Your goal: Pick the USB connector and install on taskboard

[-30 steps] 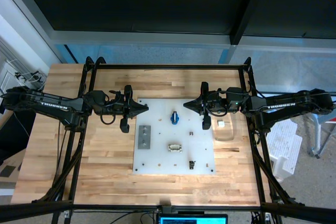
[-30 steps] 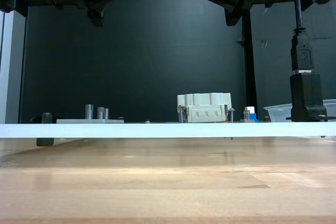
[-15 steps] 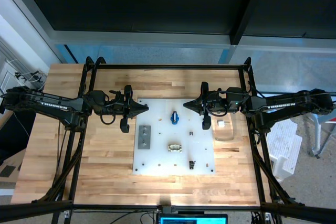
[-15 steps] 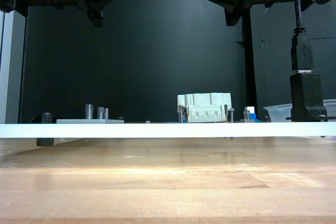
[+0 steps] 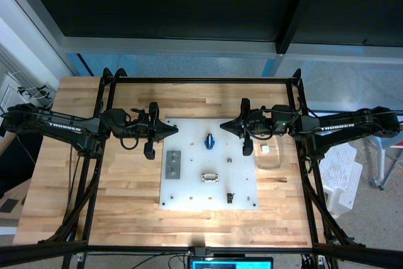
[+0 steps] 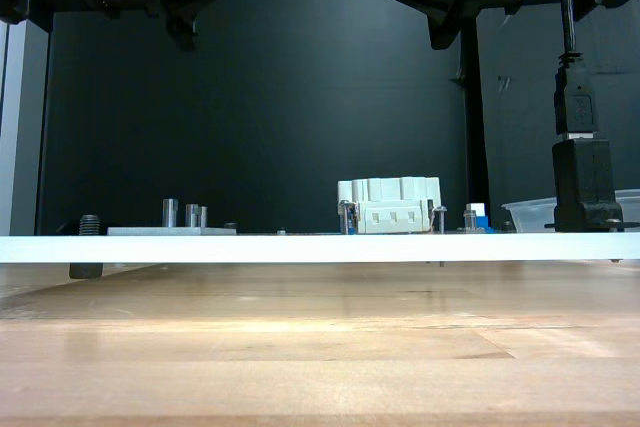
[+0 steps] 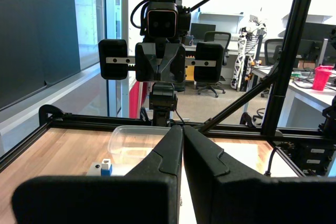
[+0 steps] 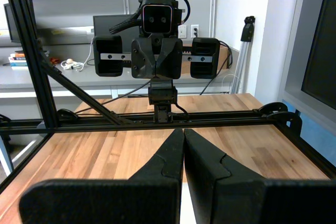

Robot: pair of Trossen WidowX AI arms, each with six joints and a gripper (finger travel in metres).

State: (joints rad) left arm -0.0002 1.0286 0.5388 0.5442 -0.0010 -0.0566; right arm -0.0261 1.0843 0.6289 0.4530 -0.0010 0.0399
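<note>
The light wooden tabletop (image 5: 126,187) sat within a black frame (image 5: 201,80), backed by a dark panel (image 6: 300,97). Beyond lay an office with a glazed partition (image 7: 89,24) (daylight passing through), a swivel chair (image 7: 216,37), and a desk (image 8: 13,80) carrying a monitor (image 8: 113,24).

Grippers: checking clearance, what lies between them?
High view: only bare white square taskboard between hovering left gripper and right gripper, jaws shut; blue part sits nearer.

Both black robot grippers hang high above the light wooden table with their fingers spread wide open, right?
Not quite. The left gripper and right gripper do hang high above the light wooden table, but their fingers are shut together, as both wrist views show.
</note>
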